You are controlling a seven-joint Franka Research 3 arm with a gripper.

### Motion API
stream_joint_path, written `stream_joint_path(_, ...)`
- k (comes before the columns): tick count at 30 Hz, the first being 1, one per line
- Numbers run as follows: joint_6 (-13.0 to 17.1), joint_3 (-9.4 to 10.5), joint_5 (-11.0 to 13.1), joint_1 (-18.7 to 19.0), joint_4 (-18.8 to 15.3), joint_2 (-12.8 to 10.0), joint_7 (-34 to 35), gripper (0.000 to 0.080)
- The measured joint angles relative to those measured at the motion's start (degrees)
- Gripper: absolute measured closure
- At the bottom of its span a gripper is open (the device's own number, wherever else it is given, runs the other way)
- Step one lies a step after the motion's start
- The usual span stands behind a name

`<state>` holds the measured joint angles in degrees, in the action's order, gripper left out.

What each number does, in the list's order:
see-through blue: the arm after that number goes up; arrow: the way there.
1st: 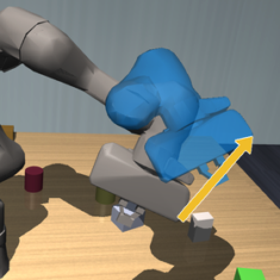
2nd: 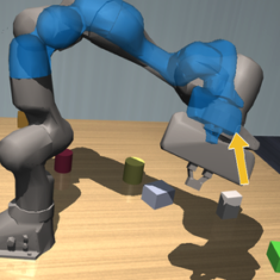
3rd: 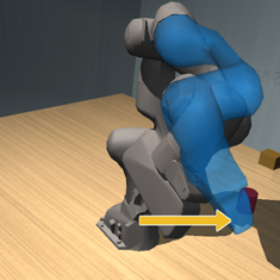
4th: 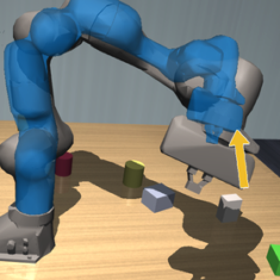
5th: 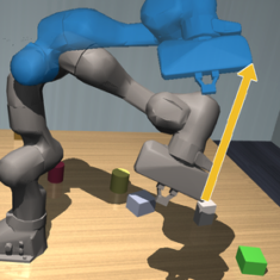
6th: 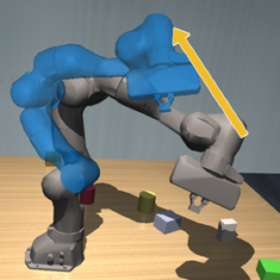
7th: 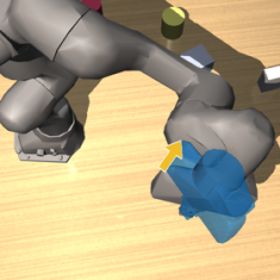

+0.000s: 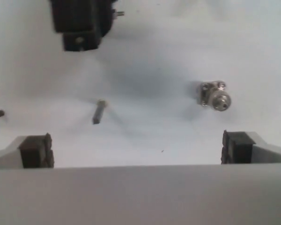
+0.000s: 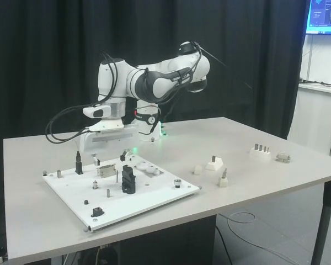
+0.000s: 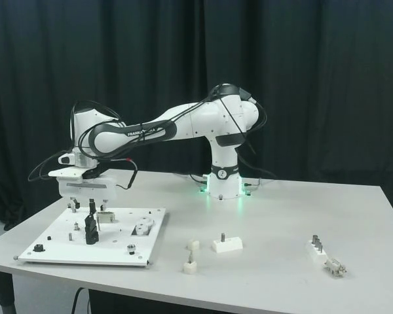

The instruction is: Insert square peg 1.

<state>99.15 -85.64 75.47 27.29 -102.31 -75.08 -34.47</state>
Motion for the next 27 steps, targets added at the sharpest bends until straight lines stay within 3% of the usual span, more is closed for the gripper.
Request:
stream_joint_path(17, 1.04, 3.01, -4.18, -4.71, 6.16, -0.11, 6.19, 0.0003)
stream_joint_path(27, 0.67, 4.12, -4.53, -6.1, 7.28, -0.11, 7.21, 0.0003)
